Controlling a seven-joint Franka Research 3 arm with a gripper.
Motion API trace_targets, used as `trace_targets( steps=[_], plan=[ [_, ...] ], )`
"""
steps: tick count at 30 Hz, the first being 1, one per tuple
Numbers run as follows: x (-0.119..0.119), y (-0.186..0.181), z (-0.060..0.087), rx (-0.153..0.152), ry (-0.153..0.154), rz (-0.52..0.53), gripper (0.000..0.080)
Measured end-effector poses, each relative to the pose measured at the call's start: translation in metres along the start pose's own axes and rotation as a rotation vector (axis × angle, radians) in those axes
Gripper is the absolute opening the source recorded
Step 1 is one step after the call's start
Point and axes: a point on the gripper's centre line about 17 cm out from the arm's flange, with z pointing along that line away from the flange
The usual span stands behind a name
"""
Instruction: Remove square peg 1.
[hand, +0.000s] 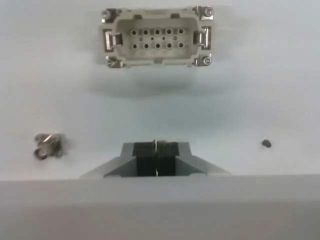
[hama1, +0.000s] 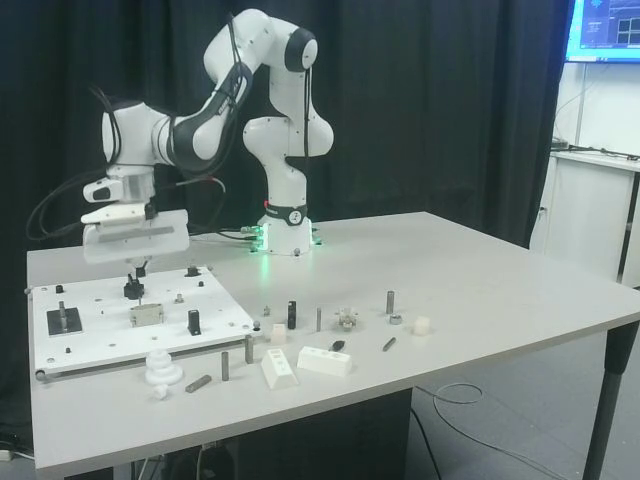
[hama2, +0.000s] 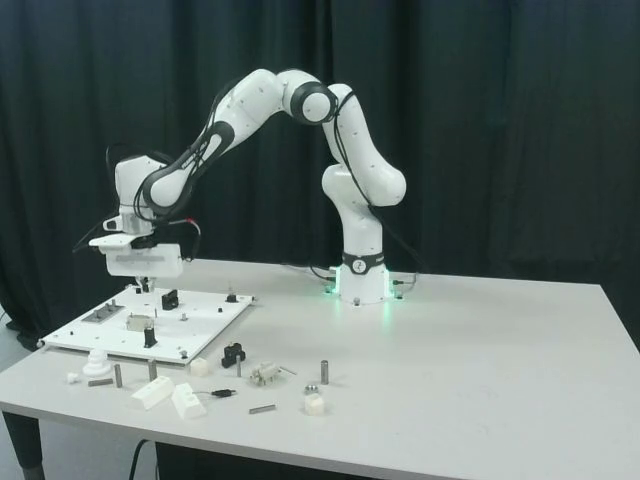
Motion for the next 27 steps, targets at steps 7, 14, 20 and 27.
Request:
trace_targets(
  steps=[7,14,20,27],
  plan=[
    [0.002,-0.006,-0.021,0.001,-0.007,-0.003,0.0001],
    [0.004,-0.011,-0.036,-0.003,-0.016,-0.004,0.0001],
    [0.005,-0.014,-0.046,-0.006,-0.023,0.004,0.0001],
    [0.007,-0.017,-0.055,-0.011,-0.023,0.016,0.0001]
  ],
)
